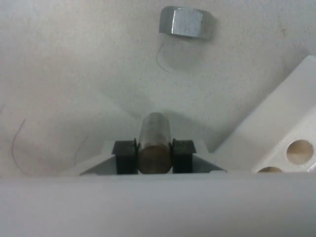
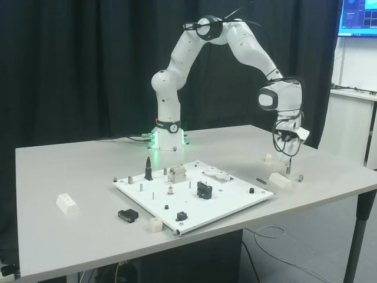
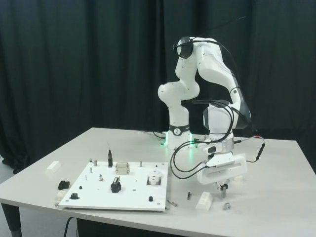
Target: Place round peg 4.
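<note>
pinching round peg (image 1: 155, 145) upright, claw (image 1: 154, 156) above table (image 1: 74, 74), near nut (image 1: 186, 22).

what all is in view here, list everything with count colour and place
round peg: 1, grey, upright between the fingers, off the board
hex nut: 1, grey, on the table beside the peg
holed block: 1, white, on the table next to the peg
assembly board: 1, white, mid-table, carrying small black, white and grey parts
small block: 1, white, far side of the board from the gripper
table: 1, grey
arm: 1, white, green light at base
gripper: 1, black fingers shut on the round peg
</note>
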Controlling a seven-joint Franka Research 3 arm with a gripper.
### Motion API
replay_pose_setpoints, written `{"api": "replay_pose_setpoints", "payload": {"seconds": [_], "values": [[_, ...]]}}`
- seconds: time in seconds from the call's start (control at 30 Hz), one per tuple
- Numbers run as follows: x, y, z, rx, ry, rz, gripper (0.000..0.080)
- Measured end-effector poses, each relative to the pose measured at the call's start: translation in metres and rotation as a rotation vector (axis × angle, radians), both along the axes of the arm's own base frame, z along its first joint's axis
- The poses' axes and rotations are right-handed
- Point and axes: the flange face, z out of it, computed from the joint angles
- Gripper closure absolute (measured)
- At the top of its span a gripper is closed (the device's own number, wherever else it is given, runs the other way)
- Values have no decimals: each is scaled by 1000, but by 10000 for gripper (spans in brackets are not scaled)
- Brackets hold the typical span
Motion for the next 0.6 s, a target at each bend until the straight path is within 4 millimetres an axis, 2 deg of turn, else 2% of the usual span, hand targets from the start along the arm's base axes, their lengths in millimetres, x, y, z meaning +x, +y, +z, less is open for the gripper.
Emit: {"api": "replay_pose_setpoints", "payload": {"seconds": [0.6], "values": [[3,0,-4,-6,-1,1,654]]}}
